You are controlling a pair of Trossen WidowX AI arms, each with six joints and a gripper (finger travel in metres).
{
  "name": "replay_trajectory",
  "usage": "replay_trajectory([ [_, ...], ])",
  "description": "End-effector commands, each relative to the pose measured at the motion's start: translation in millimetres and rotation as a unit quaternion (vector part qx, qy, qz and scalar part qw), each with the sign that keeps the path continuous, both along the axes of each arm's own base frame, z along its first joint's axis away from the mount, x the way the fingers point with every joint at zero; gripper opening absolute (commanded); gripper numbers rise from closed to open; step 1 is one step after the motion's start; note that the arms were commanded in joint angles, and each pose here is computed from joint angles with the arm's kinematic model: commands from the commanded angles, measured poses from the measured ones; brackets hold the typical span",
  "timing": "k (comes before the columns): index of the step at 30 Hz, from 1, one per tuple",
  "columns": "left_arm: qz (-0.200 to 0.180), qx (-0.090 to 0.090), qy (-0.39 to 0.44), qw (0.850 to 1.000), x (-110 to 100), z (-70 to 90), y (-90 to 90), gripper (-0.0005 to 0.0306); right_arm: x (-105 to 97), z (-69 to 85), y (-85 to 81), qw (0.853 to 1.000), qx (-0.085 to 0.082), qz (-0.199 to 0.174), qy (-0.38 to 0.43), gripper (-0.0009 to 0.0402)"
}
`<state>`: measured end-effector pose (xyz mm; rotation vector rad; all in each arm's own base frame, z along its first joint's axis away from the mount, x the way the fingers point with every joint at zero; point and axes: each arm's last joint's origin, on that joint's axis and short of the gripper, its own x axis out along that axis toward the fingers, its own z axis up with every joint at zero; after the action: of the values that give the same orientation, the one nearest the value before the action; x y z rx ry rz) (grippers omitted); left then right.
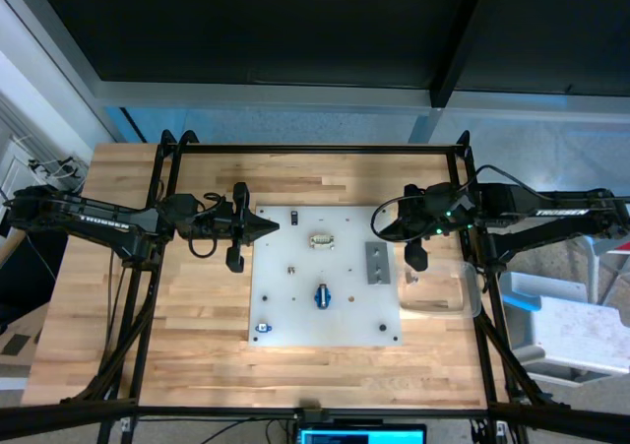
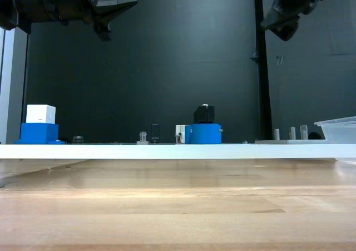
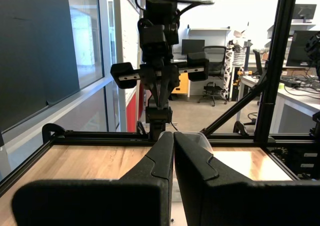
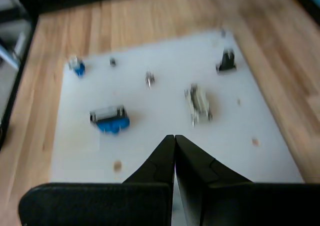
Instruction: Pick the 16mm cylinder and place it in the taskboard
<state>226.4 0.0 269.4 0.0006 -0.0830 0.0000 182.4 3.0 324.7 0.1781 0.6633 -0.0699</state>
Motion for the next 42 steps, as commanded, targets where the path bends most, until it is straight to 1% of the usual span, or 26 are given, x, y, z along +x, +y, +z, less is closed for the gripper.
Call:
replay_trajectory([
  [1,0.000,0.000,0.000,1.000,0.1,0.1,0.1,0.0000,-2.1,0.6,0.5,0.999,0.000,0.002,0.049,0.0000],
  [2,0.000,0.000,0.000,1.000,0.1,0.1,0.0,0.0000,-2.7,1.2,0.7,0.998,0.002,0.004,0.064,0.0000],
  [6,0.000,0.000,0.000,1.000,0.1,0.1,0.0,0.0000,-5.5,2.8,3.0,0.993,0.020,0.022,0.114,0.0000],
  [7,0.000,0.000,0.000,1.000,0.1,0.1,0.0,0.0000,-6.1,2.8,4.0,0.991,0.026,0.027,0.125,0.0000],
  [8,0.000,0.000,0.000,1.000,0.1,0.1,0.1,0.0000,-7.0,2.8,4.5,0.990,0.028,0.030,0.136,0.0000],
  [12,0.000,0.000,0.000,1.000,0.1,0.1,0.1,0.0000,-11.3,0.1,4.9,0.981,0.027,0.030,0.190,0.0000],
  [18,0.000,0.000,0.000,1.000,0.1,0.0,0.0,0.0000,-17.7,-9.3,8.5,0.962,0.030,0.029,0.271,0.0000],
  [20,0.000,0.000,0.000,1.000,0.1,0.1,0.0,0.0000,-19.6,-10.7,10.5,0.957,0.028,0.034,0.286,0.0000],
  [24,0.000,0.000,0.000,1.000,0.1,0.1,0.0,0.0000,-21.9,-12.4,14.5,0.951,0.031,0.033,0.305,0.0000],
  [26,0.000,0.000,0.000,1.000,0.1,0.1,0.1,0.0000,-23.0,-13.7,17.2,0.947,0.029,0.034,0.318,0.0000],
  [28,0.000,0.000,0.000,1.000,0.1,0.1,0.0,0.0000,-22.7,-15.4,19.9,0.944,0.023,0.038,0.328,0.0000],
  [30,0.000,0.000,0.000,1.000,0.1,0.0,0.0,0.0000,-20.9,-17.1,22.3,0.942,0.012,0.039,0.333,0.0000],
  [34,0.000,0.000,0.000,1.000,0.1,0.1,0.0,0.0000,-16.5,-20.2,24.4,0.939,0.005,0.040,0.342,0.0000],
  [36,0.000,0.000,0.000,1.000,0.1,0.0,0.1,0.0000,-14.3,-21.8,24.4,0.938,-0.004,0.036,0.346,0.0000],
  [42,0.000,0.000,0.000,1.000,0.1,0.1,0.1,0.0000,-11.7,-24.1,27.0,0.935,-0.007,0.043,0.351,0.0002],
])
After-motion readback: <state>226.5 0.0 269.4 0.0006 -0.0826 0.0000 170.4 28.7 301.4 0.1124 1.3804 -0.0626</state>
